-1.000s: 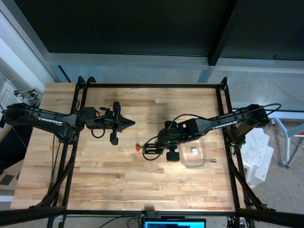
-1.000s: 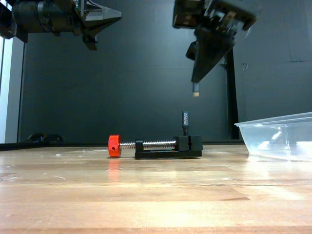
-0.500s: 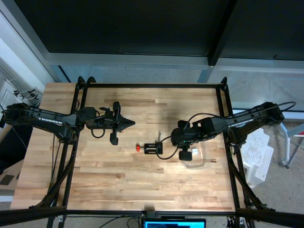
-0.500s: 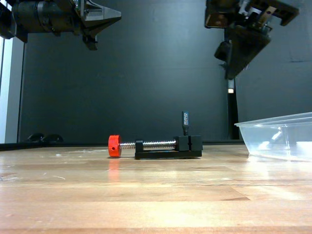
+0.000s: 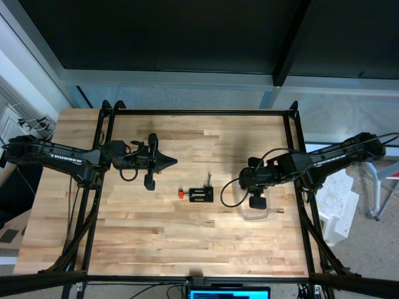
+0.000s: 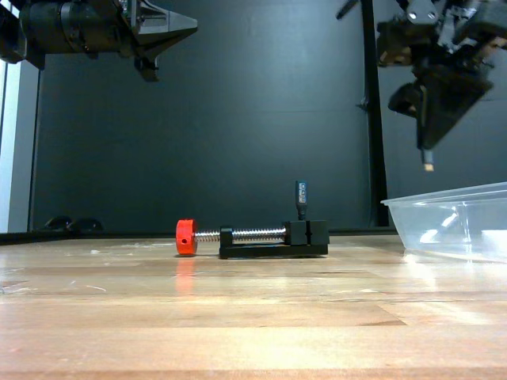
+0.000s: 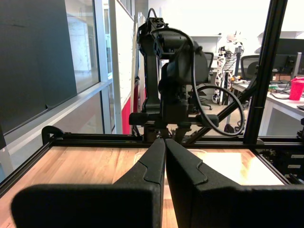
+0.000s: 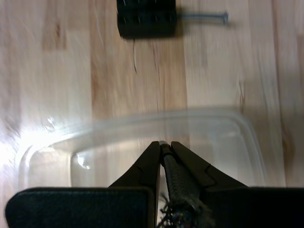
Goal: Remove the USB-C connector from taskboard and place in the container
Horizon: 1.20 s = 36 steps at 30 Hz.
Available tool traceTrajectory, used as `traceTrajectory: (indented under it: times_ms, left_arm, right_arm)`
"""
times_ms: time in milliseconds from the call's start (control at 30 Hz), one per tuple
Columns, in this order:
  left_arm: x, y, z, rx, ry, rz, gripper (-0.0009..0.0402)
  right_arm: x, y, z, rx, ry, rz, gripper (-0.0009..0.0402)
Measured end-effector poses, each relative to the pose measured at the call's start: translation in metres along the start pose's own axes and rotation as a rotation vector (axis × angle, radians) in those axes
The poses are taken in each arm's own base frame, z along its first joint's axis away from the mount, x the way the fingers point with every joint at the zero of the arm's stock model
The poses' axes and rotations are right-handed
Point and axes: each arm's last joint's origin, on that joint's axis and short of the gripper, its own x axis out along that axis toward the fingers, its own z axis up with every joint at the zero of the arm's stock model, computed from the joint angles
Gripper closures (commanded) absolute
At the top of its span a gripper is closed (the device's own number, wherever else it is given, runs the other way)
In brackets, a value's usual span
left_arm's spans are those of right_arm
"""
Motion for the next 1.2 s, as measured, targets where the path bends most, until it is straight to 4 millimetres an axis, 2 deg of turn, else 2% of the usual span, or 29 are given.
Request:
traceTrajectory:
  times_ms: [267,667,1200]
  left_arm:
    - [0.000,0.000,0.000,0.000,0.000,0.000,0.0393]
    - [0.000,0.000,0.000,0.000,0.000,0.000,0.0393]
    - [0.000,0.000,0.000,0.000,0.000,0.000,0.0393]
  right_arm:
    - [0.008,-0.005,-0.022,-0.001,0.038,-0.011,0.0393]
    - [0.010,-0.007,-0.033,-0.004,0.051,-0.017,0.0391]
    - [0.013,-0.009,-0.039,-0.006,0.093,-0.053,0.0313]
